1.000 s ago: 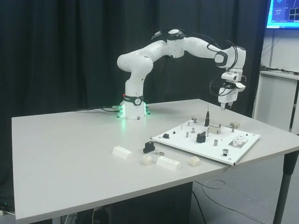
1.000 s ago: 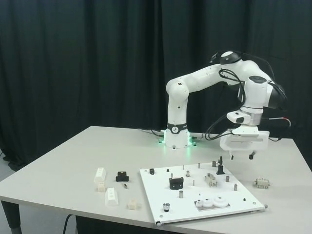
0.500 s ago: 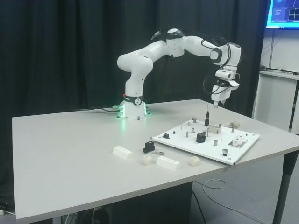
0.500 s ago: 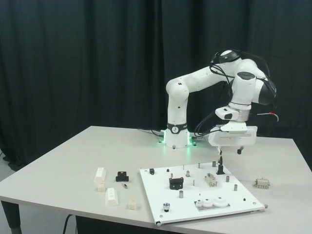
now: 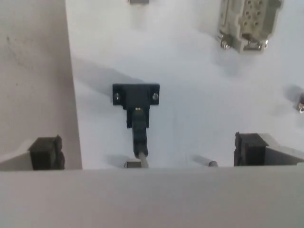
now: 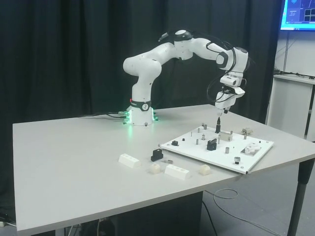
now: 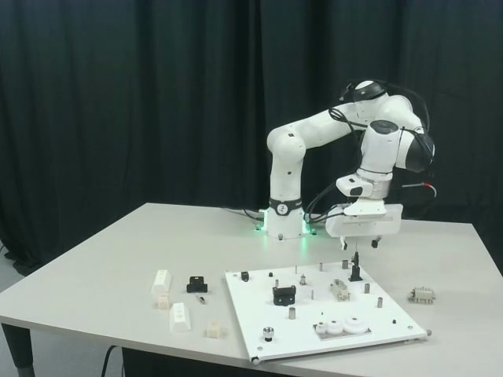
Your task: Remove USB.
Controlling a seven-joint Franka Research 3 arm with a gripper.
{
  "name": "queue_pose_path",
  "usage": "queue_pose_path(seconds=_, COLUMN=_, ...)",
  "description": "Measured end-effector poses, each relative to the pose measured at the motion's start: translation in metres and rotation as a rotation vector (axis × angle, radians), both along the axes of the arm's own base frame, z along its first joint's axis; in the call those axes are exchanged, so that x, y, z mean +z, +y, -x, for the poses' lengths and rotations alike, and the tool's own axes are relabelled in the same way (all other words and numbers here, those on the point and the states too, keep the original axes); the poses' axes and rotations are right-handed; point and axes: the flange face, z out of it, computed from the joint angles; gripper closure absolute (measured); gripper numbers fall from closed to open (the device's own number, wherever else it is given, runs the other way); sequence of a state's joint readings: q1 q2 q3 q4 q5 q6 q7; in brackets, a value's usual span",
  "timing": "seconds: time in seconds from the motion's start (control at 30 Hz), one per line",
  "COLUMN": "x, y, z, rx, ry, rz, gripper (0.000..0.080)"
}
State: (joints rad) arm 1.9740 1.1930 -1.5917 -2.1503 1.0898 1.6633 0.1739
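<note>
The USB plug (image 5: 138, 127) stands in its black socket (image 5: 136, 94) at centre frame. Centre the gripper (image 7: 363, 243) above it, descend straight, then pull vertically. Finger state cannot be determined.

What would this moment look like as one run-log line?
task: remove USB | end effector: above USB plug | plug: seated in black socket | contact: none

White blocks (image 6: 178, 171) and a black clip (image 6: 156, 155) are lying on the counter (image 6: 74, 157), well apart from the jaws.
</note>
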Motion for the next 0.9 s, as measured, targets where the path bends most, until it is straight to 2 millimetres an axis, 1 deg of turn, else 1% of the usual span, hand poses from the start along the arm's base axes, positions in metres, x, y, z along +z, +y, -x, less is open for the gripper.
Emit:
queue_pose_path(seconds=0.4, x=-0.008, y=-0.005, z=0.010, rx=-0.001, ry=0.011, rz=-0.018, gripper=0.0003)
queue_pose_path(seconds=0.9, x=-0.028, y=-0.004, z=0.022, rx=0.012, ry=0.014, rz=-0.043, gripper=0.0003)
